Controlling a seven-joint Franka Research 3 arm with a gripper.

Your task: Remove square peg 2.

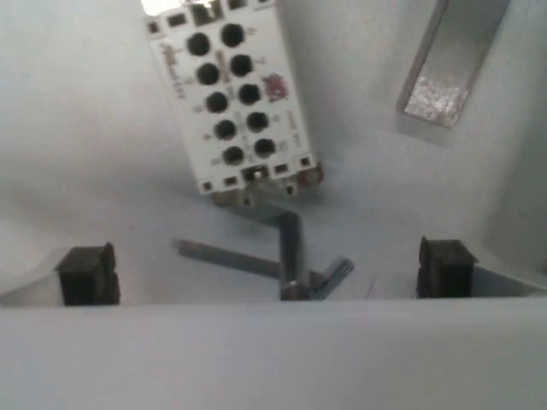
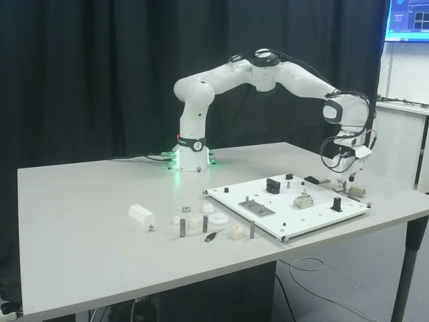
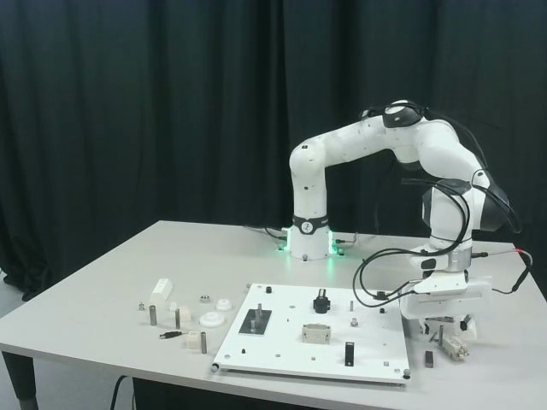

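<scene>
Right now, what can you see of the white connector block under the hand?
The connector block is a white, plastic-looking rectangular body with ten round black sockets in two rows of five. It has small print beside the sockets and metal-looking tabs at one end. It lies sockets-up on the grey table, just off the white board, below the open hand. Nothing grips it. A grey metal peg lies near its tabbed end.

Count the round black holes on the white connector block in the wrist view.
10, in two side-by-side rows of five along the white connector block; its far end meets the picture edge, so more could be cut off.
</scene>
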